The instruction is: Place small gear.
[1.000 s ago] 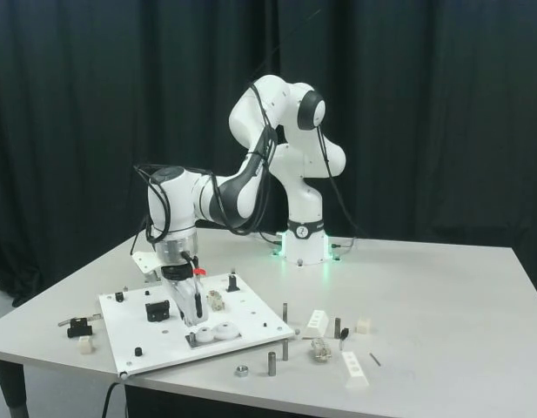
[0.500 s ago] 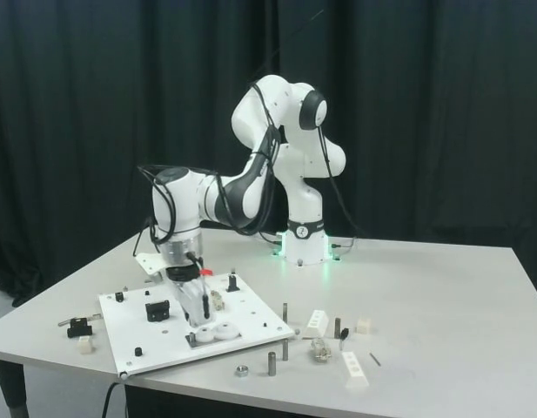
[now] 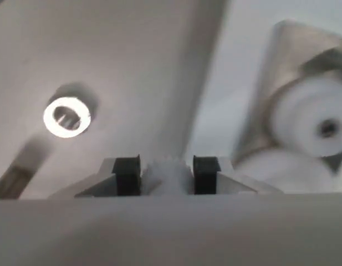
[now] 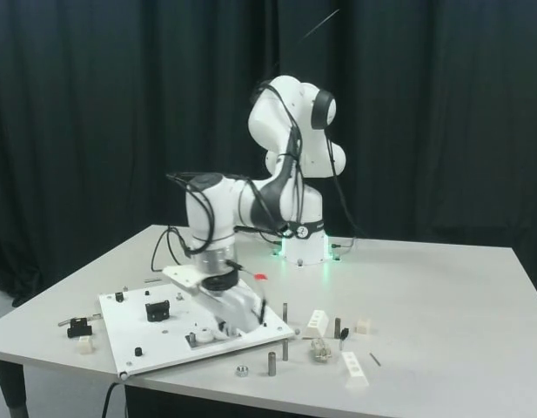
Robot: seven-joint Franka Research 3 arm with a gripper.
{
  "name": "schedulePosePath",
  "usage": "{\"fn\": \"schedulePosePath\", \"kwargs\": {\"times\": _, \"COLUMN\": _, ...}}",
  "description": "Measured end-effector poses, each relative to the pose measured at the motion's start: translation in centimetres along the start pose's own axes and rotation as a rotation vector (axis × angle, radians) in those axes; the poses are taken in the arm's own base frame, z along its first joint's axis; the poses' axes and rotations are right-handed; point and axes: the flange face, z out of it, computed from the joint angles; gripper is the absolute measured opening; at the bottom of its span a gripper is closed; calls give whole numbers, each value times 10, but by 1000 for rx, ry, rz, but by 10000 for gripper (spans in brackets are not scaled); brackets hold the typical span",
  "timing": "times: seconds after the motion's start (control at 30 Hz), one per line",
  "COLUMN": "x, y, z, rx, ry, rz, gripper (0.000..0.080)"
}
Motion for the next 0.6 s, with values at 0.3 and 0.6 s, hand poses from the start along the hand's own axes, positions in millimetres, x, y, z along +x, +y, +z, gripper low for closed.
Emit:
{"fn": "schedulePosePath", "kwargs": {"times": 0.3, "x": -32, "y": -9, "z": 17, "rx": 5, "ry": 36, "rz": -106, "gripper": 199}}
{"fn": "schedulePosePath", "kwargs": {"times": 0.6, "x": -46, "y": -7, "z": 39, "rx": 8, "ry": 61, "rz": -137, "gripper": 199}}
